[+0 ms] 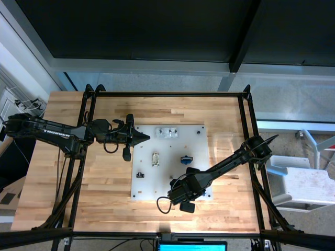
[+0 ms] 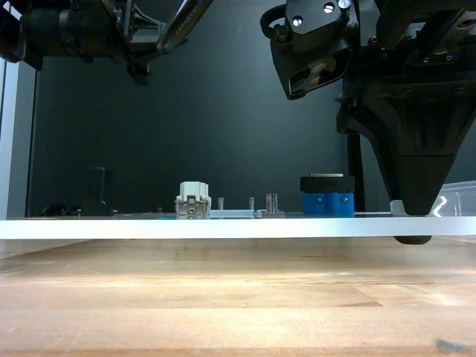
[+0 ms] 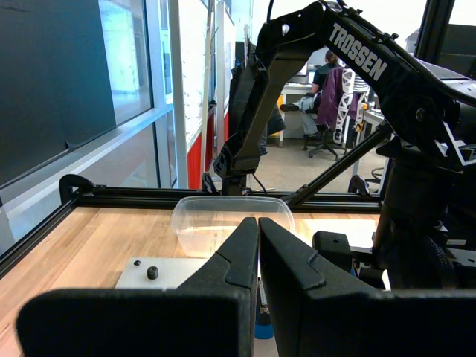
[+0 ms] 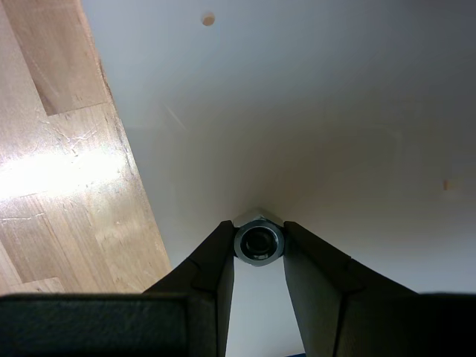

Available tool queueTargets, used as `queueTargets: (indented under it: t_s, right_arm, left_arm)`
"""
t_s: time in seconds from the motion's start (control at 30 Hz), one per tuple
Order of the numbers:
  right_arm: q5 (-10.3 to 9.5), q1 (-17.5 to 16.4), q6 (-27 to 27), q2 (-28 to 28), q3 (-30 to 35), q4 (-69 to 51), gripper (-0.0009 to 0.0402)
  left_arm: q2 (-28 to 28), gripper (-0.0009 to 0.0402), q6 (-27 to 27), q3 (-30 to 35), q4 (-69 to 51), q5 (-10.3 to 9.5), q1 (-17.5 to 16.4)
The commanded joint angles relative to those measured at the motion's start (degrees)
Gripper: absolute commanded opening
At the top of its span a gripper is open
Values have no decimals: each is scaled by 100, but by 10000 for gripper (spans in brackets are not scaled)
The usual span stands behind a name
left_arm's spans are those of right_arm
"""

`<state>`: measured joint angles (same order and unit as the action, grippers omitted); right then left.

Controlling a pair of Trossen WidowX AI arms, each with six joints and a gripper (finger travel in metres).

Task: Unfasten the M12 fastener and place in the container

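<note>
While left end effector (image 1: 146,137) hovers aloft, right end effector (image 4: 259,229) grips nut (image 4: 259,243).

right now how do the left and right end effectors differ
Grip: the left end effector is shut on nothing; the right end effector is shut on the M12 nut.
Height: the left one hangs high above the white board; the right one is down at the board's surface.
Place: the left is over the board's far left part, the right by its near edge.
Both are closed.
</note>
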<state>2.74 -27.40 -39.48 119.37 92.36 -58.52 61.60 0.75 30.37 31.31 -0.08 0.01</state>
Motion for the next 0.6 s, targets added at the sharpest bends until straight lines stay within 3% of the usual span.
queueTargets:
  t_s: [0.03,0.33,0.6]
  right_arm:
    - [0,4,48,0,2,81,0]
    - [-48,2,181,0,26,122,4]
    - [-131,4,802,0,33,114,4]
  left_arm:
    - [0,0,0,0,0,2,0]
    - [0,0,0,0,0,2,0]
    - [0,0,0,0,0,2,0]
